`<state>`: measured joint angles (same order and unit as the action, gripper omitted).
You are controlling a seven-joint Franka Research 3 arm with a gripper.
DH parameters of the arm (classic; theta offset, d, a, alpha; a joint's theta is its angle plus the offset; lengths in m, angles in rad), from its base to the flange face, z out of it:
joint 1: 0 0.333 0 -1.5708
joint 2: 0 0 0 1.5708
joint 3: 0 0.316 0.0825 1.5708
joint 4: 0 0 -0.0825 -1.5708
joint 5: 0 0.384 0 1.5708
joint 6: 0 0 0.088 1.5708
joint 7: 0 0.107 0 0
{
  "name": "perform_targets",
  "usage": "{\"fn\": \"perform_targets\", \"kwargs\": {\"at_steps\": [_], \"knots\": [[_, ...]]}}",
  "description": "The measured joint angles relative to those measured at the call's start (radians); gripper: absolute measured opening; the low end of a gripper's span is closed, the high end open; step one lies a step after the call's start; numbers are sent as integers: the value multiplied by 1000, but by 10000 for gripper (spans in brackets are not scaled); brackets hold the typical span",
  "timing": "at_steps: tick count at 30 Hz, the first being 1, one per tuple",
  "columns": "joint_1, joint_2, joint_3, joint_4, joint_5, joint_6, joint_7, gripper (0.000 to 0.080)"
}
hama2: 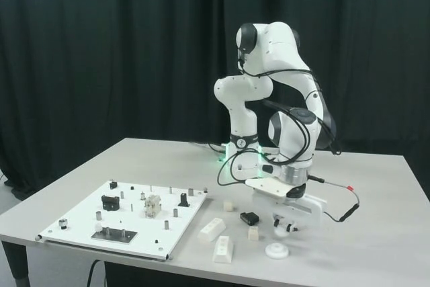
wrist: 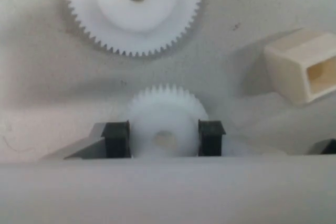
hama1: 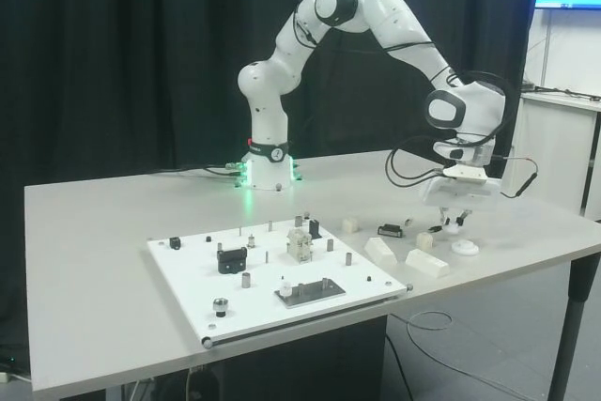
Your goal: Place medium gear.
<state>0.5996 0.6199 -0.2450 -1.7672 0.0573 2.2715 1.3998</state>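
Right of the first room view, grey table (hama1: 113, 223) | white board (hama1: 188, 269) lower left, pegs waiting | large gear (wrist: 134, 9) loose | gripper (wrist: 164, 139) clamps medium gear (wrist: 167, 116) | step: carry; next: align bore over a peg.

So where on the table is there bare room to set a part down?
Bare grey table lies beside the white board on the side away from the arm, and between the board and the arm's base. It is crowded around the claw, shut on the medium gear: white blocks, large gear.
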Motion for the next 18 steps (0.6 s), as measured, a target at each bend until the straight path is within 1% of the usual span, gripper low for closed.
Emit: {"fn": "perform_targets", "kwargs": {"at_steps": [4,11,12,18], "knots": [[0,0,4,-18,0,27,1,277],[0,0,9,-32,0,44,5,277],[0,0,10,-32,0,46,7,496],[0,-2,13,-33,0,49,32,496]]}}
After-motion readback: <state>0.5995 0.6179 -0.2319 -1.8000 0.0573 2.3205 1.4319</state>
